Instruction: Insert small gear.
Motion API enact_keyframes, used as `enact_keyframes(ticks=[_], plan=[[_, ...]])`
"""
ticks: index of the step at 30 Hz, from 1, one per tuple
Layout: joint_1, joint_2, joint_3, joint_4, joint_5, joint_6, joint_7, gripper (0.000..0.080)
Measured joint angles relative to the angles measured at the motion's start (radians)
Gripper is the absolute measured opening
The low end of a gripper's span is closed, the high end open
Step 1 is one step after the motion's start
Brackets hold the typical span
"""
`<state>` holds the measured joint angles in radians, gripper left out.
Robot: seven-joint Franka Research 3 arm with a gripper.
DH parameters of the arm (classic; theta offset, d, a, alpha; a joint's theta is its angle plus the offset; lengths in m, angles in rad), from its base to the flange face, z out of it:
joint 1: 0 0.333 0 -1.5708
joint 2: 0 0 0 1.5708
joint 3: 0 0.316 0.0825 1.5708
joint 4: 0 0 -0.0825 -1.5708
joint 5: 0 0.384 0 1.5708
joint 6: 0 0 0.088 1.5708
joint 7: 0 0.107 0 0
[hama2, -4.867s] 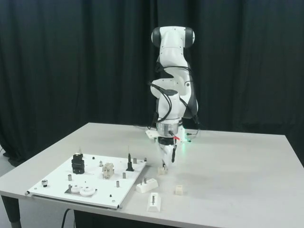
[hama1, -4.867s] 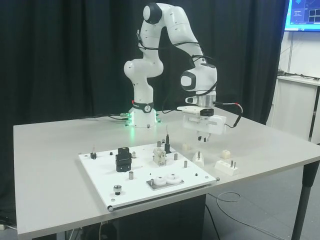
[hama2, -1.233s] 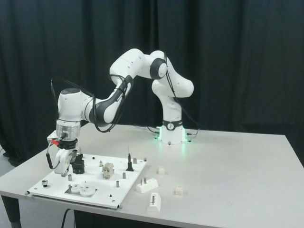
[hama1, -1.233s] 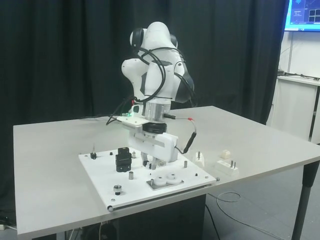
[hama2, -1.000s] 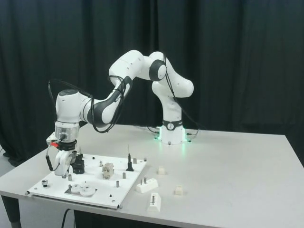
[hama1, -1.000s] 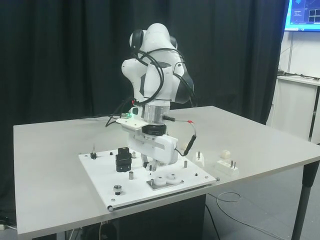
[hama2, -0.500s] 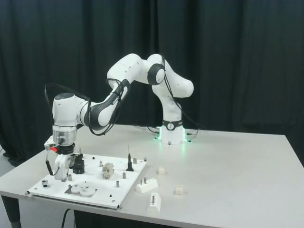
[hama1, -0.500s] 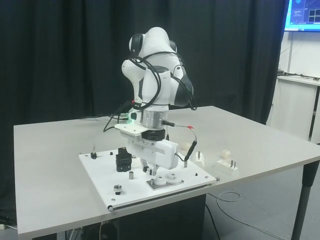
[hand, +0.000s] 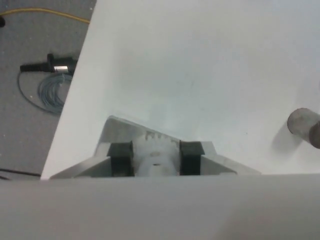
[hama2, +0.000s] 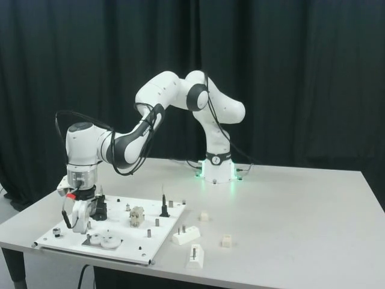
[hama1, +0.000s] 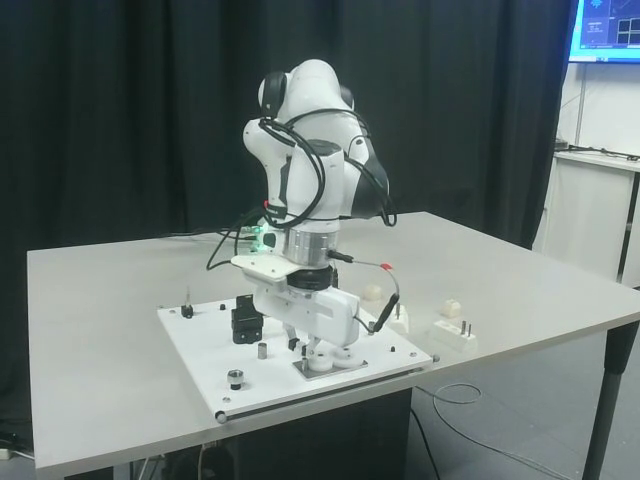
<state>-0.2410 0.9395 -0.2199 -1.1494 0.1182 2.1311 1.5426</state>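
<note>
Wrist view: jaws closed on small gear [hand: 154, 159], held over white board [hand: 200, 75] near its counter-edge corner. Step in hand, by judgement: carry to seating. Next move: align bore over a peg beside seated gears [hama2: 103, 241], then press down.

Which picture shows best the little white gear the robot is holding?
The wrist view: the small gear fills the space between the gripper's black fingers. In both room views the gripper hides it over the white board.
</note>
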Motion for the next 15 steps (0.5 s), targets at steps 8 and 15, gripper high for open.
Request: enact_keyframes(ticks=[8, 15], plan=[[0.001, 0.005, 0.0, 0.0, 0.0, -0.004, -0.011, 0.0194], [0.004, 0.01, 0.0, 0.0, 0.0, -0.007, -0.018, 0.0194]])
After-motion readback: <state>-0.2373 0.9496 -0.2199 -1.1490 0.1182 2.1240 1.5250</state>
